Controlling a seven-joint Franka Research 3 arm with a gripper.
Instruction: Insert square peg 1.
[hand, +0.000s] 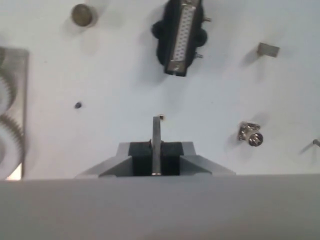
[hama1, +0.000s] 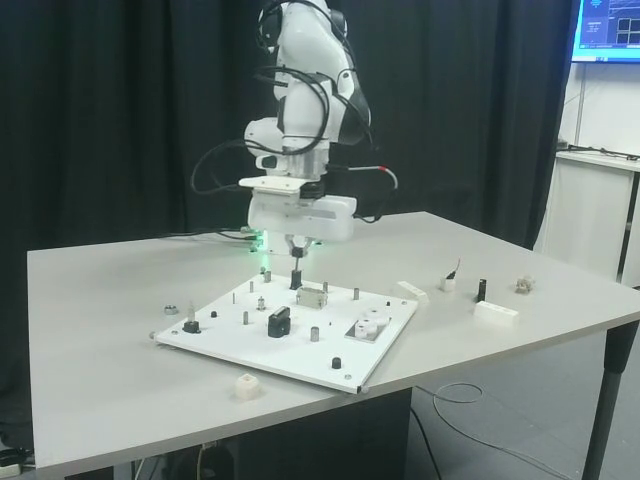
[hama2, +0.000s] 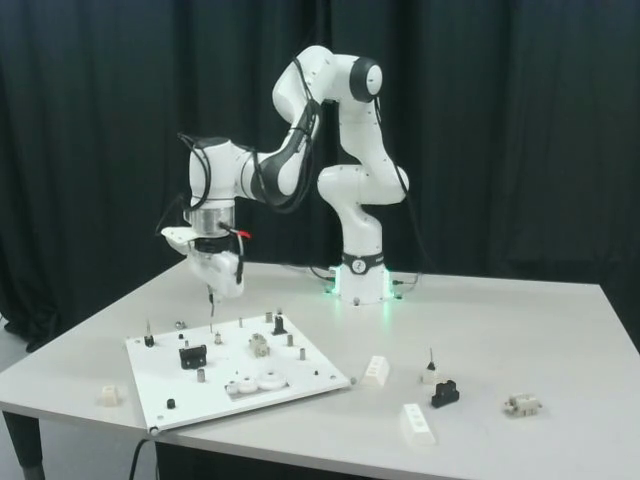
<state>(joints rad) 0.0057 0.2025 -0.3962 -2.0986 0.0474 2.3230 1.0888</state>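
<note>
Above the white board (hama1: 300, 345) on the grey table (hama1: 90, 300), gripper (hand: 156, 150) with fingers clamped on the slim square peg (hand: 156, 142), held upright, tip just over the board near its far edge. Close by: black connector (hand: 178, 37), gears (hand: 10, 115).

white arm (hama2: 300, 130) over a grey desk (hama1: 100, 290); white board (hama1: 300, 345) carrying a black connector (hand: 179, 37) and a grey square peg (hand: 157, 142); black curtain (hama2: 520, 130) behind; green light (hama2: 334, 287) at the base.
</note>
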